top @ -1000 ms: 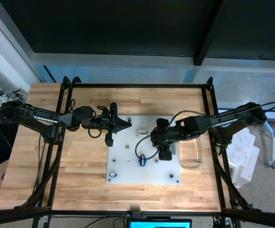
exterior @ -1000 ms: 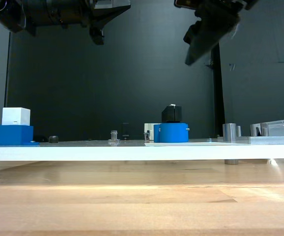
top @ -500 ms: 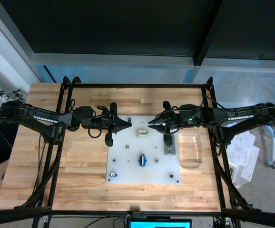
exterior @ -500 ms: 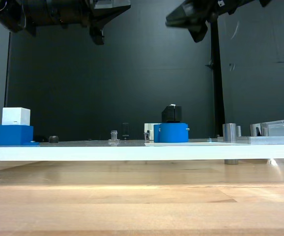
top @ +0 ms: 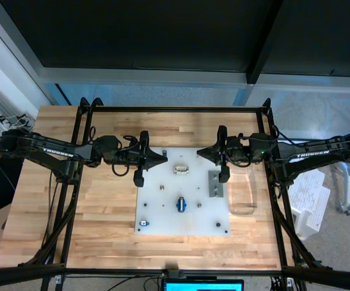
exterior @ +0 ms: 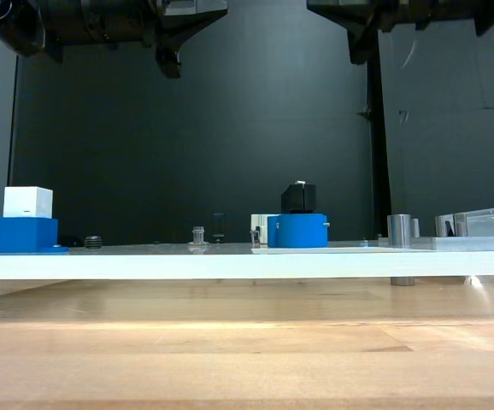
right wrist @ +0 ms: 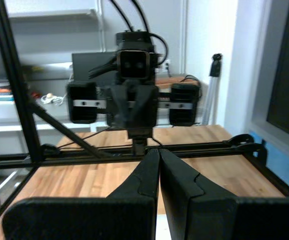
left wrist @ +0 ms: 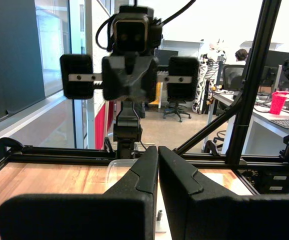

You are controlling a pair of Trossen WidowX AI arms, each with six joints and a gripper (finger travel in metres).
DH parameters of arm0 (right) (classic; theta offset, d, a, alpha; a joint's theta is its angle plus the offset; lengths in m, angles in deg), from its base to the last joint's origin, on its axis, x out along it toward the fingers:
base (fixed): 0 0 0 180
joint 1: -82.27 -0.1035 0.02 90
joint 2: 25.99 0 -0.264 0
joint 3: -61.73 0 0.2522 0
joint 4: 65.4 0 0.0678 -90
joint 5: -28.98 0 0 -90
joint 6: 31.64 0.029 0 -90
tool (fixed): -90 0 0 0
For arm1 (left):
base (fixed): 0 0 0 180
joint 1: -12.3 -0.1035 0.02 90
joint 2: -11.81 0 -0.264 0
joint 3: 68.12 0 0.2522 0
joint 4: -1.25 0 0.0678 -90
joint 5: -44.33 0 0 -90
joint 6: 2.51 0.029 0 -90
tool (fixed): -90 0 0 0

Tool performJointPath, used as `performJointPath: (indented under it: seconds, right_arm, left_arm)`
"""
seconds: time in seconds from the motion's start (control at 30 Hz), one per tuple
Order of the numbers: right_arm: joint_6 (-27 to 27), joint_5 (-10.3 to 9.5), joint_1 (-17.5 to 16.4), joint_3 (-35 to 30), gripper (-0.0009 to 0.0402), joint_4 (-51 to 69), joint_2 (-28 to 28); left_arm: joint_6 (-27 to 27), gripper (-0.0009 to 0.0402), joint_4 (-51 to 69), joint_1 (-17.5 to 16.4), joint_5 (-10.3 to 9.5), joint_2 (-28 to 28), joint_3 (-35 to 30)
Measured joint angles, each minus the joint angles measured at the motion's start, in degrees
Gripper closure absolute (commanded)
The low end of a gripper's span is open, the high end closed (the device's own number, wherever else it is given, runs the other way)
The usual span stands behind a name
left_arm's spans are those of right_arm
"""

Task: Pick the 16mm cylinder and install on the taskboard

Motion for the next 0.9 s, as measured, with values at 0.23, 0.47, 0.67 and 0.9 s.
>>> performJointPath:
  seconds: [0.23,0.47,0.67,0.9]
  right_arm:
    - [0.24,-2.10,0.44,4.13,0.0393,-2.38,-2.25]
    - [0.87,-3.26,0.39,4.70,0.0393,-2.08,-2.91]
    - [0.90,-3.30,0.31,4.70,0.0393,-1.86,-2.91]
    - [1.29,-4.46,0.26,4.70,0.0393,-1.88,-2.91]
  left_arm:
    - [0.00,0.0393,0.00,0.00,-0.02,0.00,0.02]
    - [0.00,0.0393,0.00,0.00,-0.02,0.00,0.02]
    - [0.00,0.0393,0.02,0.00,-0.02,0.00,0.02]
    - [0.00,0.0393,0.00,0.00,0.00,0.00,0.02]
